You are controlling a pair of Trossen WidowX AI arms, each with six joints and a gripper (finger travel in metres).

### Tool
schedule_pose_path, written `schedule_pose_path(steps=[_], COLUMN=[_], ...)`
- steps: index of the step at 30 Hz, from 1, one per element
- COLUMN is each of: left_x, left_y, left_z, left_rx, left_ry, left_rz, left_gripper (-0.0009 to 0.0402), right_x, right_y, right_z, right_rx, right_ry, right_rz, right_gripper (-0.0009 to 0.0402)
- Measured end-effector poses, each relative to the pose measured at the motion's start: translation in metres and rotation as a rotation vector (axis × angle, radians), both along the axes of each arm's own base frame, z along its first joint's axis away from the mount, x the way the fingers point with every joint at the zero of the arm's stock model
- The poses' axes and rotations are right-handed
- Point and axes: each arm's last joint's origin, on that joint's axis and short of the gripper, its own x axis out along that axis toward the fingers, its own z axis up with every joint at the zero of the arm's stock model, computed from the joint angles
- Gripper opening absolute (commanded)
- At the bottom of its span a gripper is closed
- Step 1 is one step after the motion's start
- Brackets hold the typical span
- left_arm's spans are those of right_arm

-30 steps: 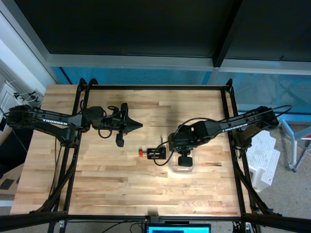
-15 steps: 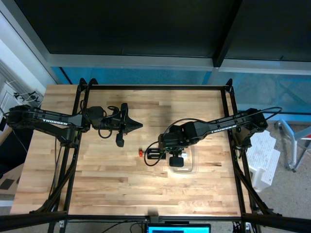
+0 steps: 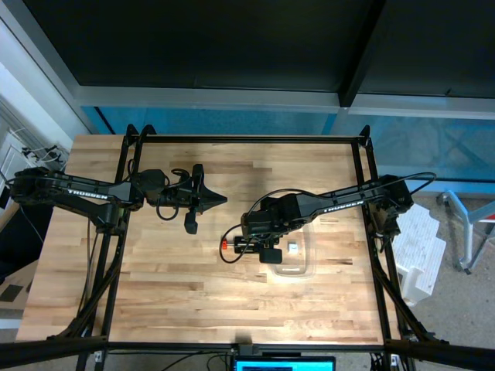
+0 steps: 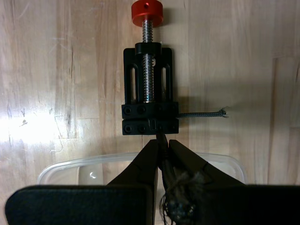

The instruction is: Pick the usb-c connector and install on the hub

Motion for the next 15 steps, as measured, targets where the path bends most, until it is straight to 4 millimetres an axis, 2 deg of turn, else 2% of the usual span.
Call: schedule_pose_path(steps=[15], left_x=[0.000], left_y=[0.000], left_z=[0.000], left_rx=[0.000], left_ry=[0.000], left_rz=[0.000], left_gripper=[0.0000], right_x=[0.009], right_y=[0.002], right_z=[-0.012], right_rx=[0.005], right_ry=[0.002], right_rz=[-0.001], right_gripper=[0.0000])
